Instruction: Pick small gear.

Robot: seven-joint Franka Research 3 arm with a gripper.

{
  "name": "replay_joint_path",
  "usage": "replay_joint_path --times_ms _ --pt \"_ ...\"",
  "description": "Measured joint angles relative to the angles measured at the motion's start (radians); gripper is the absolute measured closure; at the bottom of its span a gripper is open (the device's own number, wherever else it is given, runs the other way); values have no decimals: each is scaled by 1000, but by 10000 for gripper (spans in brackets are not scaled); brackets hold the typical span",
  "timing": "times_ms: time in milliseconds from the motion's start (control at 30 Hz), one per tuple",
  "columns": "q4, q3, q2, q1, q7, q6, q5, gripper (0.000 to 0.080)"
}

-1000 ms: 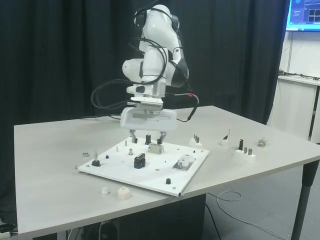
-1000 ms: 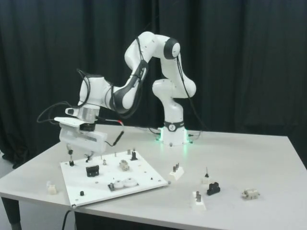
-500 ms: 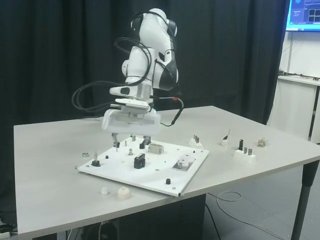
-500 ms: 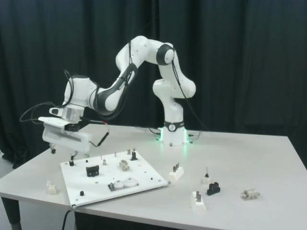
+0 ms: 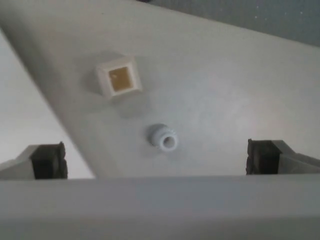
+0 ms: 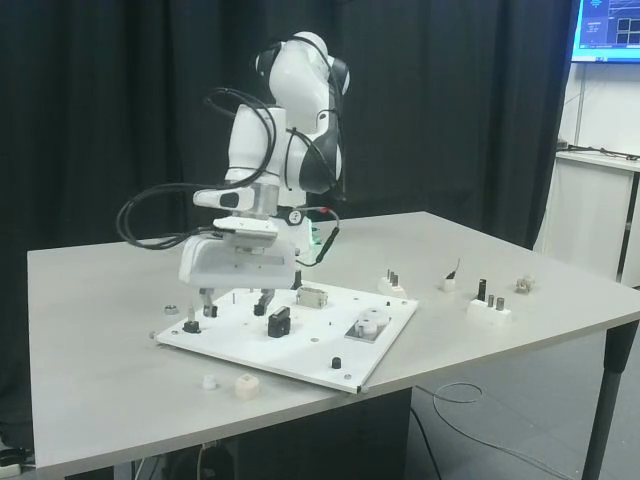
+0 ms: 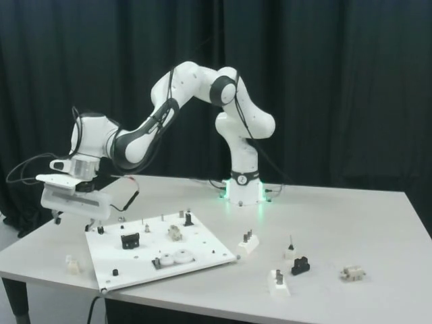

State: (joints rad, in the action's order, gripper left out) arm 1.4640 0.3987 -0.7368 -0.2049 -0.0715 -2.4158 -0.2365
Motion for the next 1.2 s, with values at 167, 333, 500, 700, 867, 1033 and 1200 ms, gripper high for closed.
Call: replay_joint_path --times_ms 167,333,500,700,867,1033,1200 --pt "-77 0 -51 -22 -43 46 -11 3" --pt "-147 -1 -98 -40 -76 89 -27 3" --pt "-206 -1 -139 -54 -117 127 -37 3" --pt "-260 -1 -179 -71 -129 164 -38 3" --pt "-299 -1 -208 -87 -150 194 -38 3" --pt "-332 -1 -235 -102 -160 218 -38 3" --pt "-361 -1 -261 -114 -166 234 -50 3"
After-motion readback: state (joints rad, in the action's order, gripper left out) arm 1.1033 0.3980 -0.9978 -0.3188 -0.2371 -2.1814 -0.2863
